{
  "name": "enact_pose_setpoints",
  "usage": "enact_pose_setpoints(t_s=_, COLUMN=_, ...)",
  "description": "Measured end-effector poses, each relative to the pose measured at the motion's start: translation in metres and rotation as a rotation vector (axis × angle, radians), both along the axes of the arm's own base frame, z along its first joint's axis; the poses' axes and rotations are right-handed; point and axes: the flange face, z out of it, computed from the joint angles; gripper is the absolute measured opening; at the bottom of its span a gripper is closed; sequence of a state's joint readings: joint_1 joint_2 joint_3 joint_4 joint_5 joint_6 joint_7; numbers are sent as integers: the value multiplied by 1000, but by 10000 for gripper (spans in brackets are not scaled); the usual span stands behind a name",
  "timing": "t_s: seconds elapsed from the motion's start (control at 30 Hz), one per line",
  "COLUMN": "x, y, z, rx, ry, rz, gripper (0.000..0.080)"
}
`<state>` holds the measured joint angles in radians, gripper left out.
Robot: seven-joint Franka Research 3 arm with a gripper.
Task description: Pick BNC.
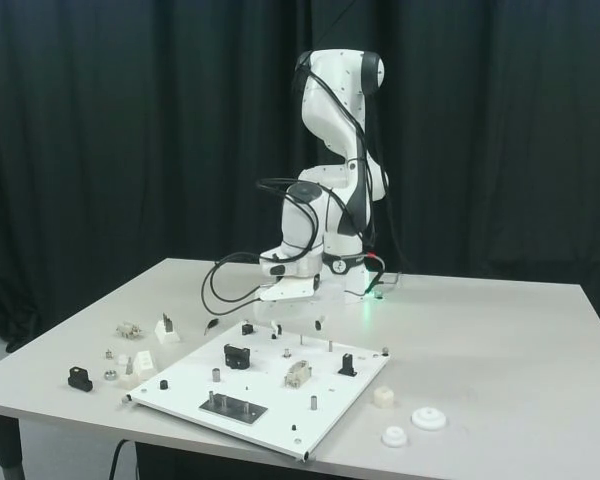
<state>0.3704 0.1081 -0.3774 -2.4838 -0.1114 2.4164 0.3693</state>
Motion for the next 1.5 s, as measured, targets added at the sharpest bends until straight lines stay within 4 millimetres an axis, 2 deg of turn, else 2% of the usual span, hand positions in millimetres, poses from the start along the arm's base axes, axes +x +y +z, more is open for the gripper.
enact_pose_setpoints(t_s=1.13, x=8, y=-6, z=19, rx=-17, ry=-35, rz=25, gripper=800)
enact_pose_setpoints(t_s=1.5, x=20, y=-23, z=31, rx=-34, ry=-88, rz=20, gripper=800)
